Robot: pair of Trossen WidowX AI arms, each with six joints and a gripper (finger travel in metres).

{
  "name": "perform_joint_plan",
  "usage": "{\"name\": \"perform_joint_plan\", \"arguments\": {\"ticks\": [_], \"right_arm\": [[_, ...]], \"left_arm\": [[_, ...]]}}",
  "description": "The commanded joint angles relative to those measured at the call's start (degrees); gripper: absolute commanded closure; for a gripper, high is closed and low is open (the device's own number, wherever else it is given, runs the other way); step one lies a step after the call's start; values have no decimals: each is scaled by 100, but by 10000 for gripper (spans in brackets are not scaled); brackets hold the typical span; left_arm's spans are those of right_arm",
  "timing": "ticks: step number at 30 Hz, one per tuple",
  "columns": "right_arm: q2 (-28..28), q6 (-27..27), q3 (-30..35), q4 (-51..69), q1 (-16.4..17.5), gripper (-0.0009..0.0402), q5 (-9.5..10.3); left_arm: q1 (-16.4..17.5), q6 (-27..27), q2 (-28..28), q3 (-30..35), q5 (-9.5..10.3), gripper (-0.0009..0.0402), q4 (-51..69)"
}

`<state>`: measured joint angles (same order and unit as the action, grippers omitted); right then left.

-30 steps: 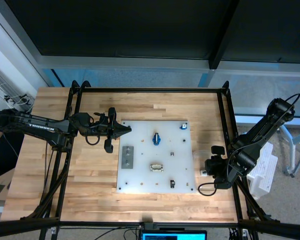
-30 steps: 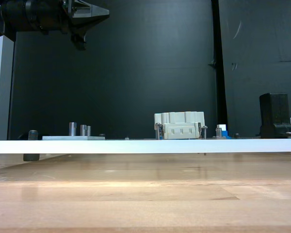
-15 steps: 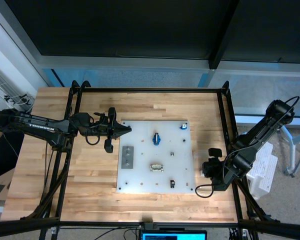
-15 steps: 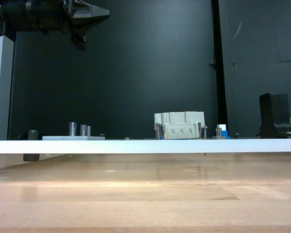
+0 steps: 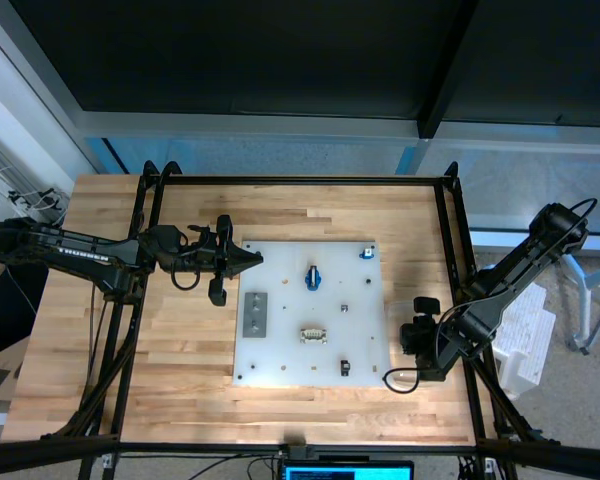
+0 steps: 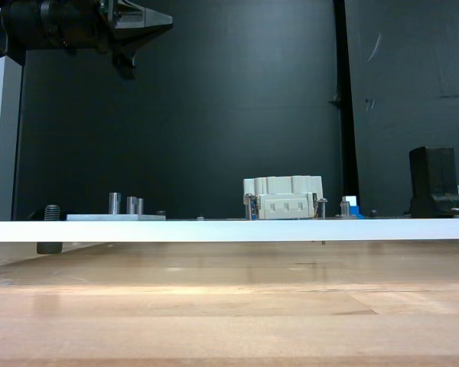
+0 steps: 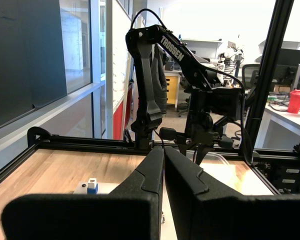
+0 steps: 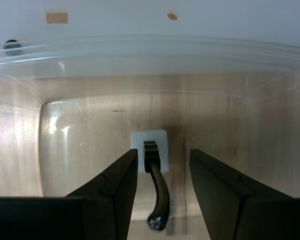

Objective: Pick the USB connector and install on taskboard

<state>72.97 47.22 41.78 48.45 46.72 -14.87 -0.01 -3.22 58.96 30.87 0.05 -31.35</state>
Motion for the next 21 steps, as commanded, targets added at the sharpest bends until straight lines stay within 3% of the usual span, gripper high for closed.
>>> {"name": "perform_joint_plan", "arguments": {"ticks": [1, 21], "right_arm": [[-2, 4, -52, -79, -26, 251, 9], [103, 26, -195, -260, -94, 256, 98]], "left_arm": [[0, 0, 0, 0, -2, 393, 0], [0, 0, 0, 0, 0, 393, -2]]}}
